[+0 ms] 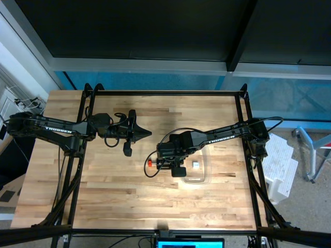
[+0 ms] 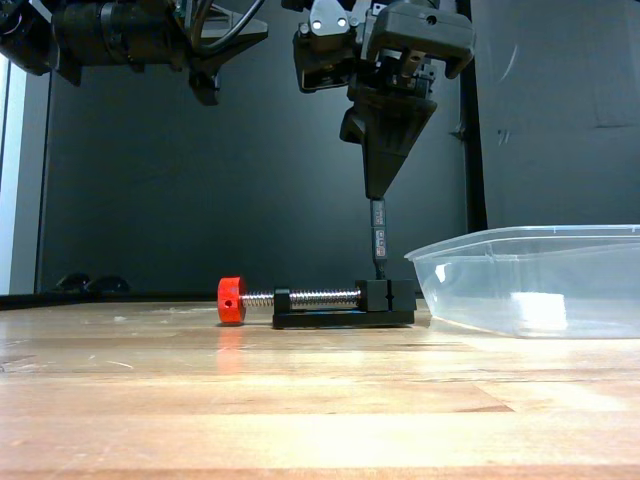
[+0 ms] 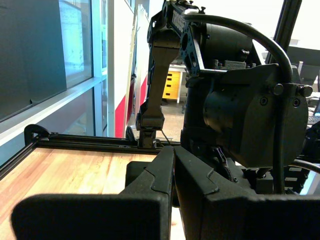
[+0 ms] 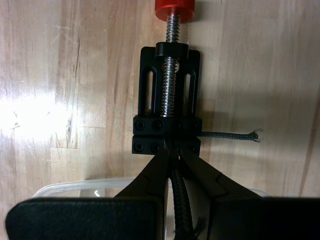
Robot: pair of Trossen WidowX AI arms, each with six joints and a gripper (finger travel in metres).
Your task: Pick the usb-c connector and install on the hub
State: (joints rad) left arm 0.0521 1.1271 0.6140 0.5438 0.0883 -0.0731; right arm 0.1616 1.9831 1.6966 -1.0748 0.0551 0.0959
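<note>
High view: left hand hovers over the table, toward its left edge; right hand hangs near the middle.

Low view: right hand is clamped on the usb-c connector, which stands upright with its tip at the vise; seating unclear.

Left wrist view: left fingers are together, empty.

Right wrist view: any tilt could jam the plug. The tub crowds the right-edge side, with open table elsewhere.

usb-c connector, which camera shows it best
Low view: the usb-c connector hangs upright from the right gripper, tip at the vise. Right wrist shows only cable; high and left wrist show nothing. Left gripper hovers apart, shut.
</note>
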